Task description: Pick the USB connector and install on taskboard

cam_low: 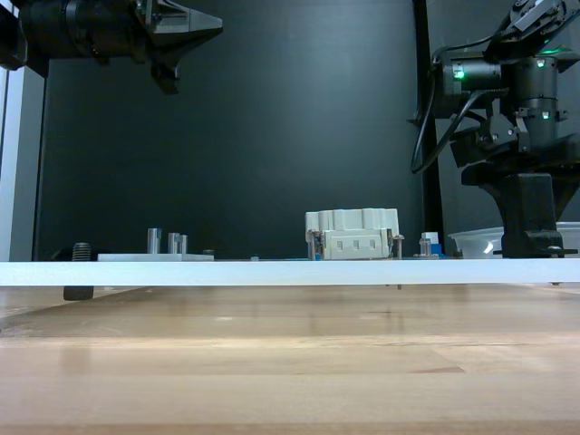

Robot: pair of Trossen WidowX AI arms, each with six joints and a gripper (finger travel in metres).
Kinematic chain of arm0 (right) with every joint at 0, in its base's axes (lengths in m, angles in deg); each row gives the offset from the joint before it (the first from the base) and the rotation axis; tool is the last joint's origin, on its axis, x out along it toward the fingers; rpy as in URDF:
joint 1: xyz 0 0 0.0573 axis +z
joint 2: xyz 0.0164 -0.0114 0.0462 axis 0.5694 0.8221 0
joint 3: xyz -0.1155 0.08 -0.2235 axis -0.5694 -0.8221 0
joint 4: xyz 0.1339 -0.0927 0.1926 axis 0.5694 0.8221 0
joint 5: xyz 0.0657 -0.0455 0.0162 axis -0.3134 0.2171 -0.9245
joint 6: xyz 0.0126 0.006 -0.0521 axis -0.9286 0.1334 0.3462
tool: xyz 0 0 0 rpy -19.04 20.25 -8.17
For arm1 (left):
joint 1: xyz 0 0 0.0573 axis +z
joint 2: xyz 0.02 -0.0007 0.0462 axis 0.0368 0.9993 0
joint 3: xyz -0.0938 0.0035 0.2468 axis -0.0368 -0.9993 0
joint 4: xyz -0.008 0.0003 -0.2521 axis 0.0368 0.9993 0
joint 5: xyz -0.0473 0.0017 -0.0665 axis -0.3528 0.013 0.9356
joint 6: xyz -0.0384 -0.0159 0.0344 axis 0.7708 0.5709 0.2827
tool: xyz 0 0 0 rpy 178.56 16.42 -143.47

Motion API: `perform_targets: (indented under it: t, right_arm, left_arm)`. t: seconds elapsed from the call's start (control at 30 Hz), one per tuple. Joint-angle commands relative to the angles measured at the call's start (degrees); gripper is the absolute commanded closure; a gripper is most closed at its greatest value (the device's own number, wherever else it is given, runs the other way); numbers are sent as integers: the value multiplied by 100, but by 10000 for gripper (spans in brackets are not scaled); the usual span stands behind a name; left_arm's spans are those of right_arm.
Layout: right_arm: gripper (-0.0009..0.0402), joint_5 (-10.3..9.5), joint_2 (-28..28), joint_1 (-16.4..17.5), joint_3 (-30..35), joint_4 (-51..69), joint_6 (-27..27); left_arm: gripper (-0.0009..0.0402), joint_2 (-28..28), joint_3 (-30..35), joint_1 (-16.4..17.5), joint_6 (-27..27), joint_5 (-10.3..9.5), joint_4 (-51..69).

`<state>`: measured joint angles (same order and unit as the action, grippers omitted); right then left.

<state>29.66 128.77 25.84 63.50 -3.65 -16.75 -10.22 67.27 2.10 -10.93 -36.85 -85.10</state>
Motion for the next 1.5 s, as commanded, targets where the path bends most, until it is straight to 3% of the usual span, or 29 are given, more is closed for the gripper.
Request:
perform_targets:
  t: [0.03,0.2,0.7,1.5]
  right_arm:
    - [214,4,57,-2,2,0,-11]
    - [245,4,59,-4,2,0,-13]
    - [397,9,52,-4,9,4,-20]
    - [393,-48,-605,-4,66,140,-26]
  left_arm:
    - [393,0,0,0,-2,2,-2]
    - [393,0,2,0,-2,2,0]
    - [393,0,0,0,-2,0,-2]
    - [393,0,0,0,-2,0,0]
